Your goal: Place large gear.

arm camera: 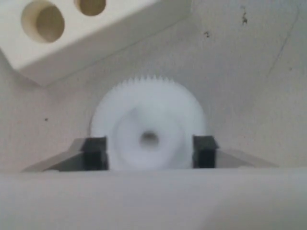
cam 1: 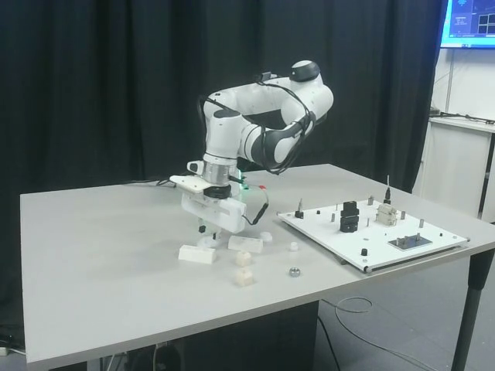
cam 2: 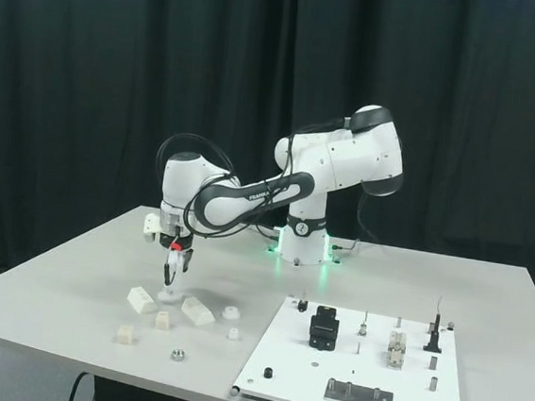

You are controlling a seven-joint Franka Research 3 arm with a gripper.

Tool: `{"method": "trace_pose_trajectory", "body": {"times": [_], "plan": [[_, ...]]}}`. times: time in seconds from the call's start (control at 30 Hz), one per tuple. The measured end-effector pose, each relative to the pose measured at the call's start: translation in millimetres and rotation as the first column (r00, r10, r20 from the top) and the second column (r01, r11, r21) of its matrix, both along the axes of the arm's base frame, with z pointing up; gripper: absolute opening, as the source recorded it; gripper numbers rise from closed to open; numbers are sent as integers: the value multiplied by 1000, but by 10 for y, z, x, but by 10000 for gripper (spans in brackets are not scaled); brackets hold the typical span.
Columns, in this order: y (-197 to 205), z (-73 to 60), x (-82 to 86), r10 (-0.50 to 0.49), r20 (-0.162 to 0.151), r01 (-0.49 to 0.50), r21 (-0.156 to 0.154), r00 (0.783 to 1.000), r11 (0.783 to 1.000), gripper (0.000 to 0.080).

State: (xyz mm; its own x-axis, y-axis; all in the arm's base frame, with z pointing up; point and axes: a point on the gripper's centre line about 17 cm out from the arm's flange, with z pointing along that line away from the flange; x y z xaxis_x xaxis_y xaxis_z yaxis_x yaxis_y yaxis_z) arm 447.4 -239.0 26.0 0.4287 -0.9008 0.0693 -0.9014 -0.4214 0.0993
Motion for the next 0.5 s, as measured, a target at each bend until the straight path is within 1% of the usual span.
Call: {"method": "trace_pose_trajectory", "body": {"times": [0.13, 0.17, 0.33, 0.37, 0.5], "plan": [[-8, -7, 13, 2, -1, -2, 0, 1000, 1000, 356], [-10, -7, 17, 2, 0, -2, 0, 1000, 1000, 659], [-15, -3, 37, 4, 1, -4, 0, 1000, 1000, 659], [-15, -1, 40, 5, 1, -5, 0, 1000, 1000, 771], [-20, 15, 52, 6, 3, -6, -2, 1000, 1000, 771]]}}
